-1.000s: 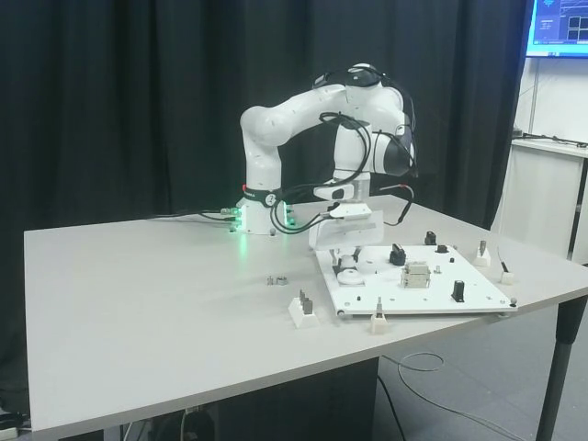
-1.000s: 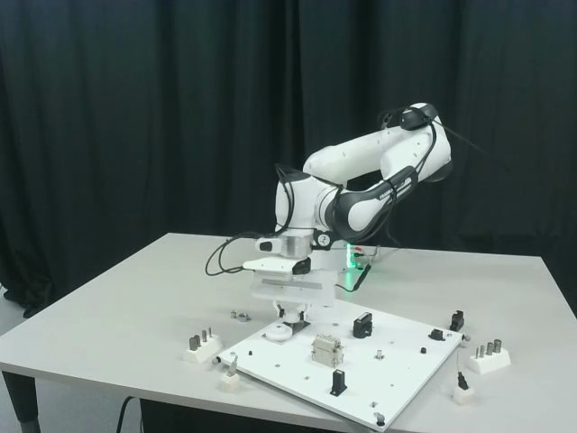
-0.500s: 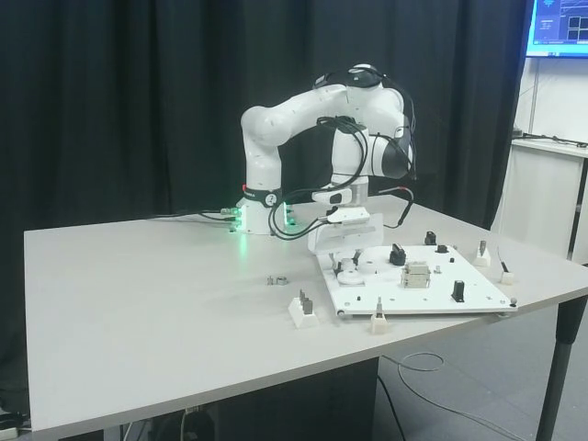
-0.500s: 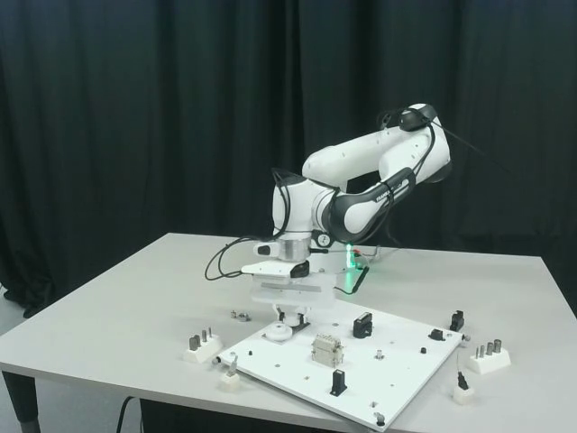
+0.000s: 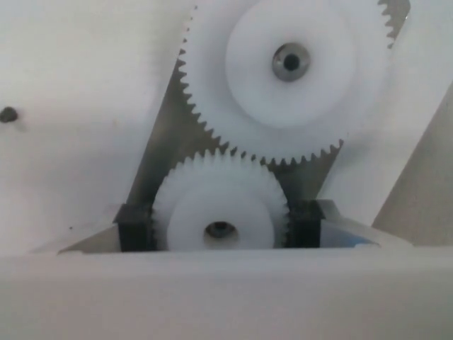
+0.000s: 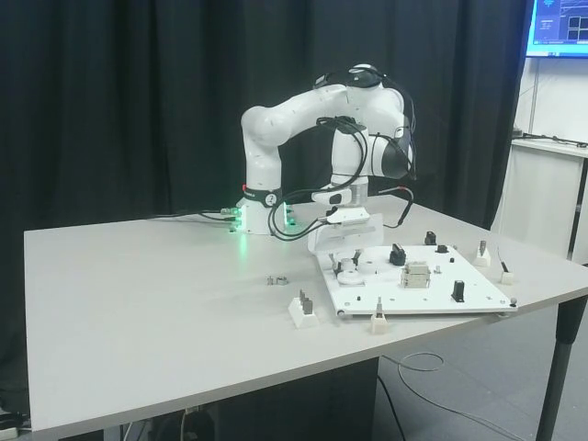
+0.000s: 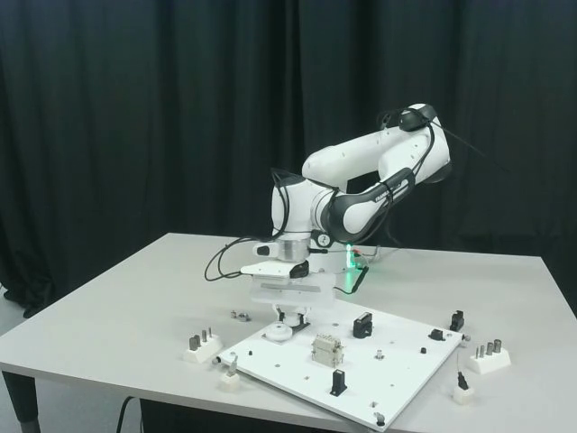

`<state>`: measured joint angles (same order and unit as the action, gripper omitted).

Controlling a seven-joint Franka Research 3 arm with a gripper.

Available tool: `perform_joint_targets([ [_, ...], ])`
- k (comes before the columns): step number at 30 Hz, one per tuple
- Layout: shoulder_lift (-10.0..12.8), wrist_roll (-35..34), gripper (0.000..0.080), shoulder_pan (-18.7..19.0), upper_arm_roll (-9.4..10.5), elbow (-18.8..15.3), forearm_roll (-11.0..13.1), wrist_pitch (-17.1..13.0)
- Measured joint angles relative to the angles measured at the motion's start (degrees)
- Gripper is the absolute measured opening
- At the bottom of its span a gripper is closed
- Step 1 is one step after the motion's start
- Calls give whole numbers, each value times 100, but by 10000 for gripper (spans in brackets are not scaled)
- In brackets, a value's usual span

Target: Insert medium gear.

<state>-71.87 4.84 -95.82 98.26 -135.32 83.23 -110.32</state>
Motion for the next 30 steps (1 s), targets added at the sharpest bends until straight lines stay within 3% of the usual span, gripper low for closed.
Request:
perform_joint_targets([
  [12,0,-41,399,3,-6,1,0,9],
  [30,1,-878,399,-3,-3,9,7,25],
])
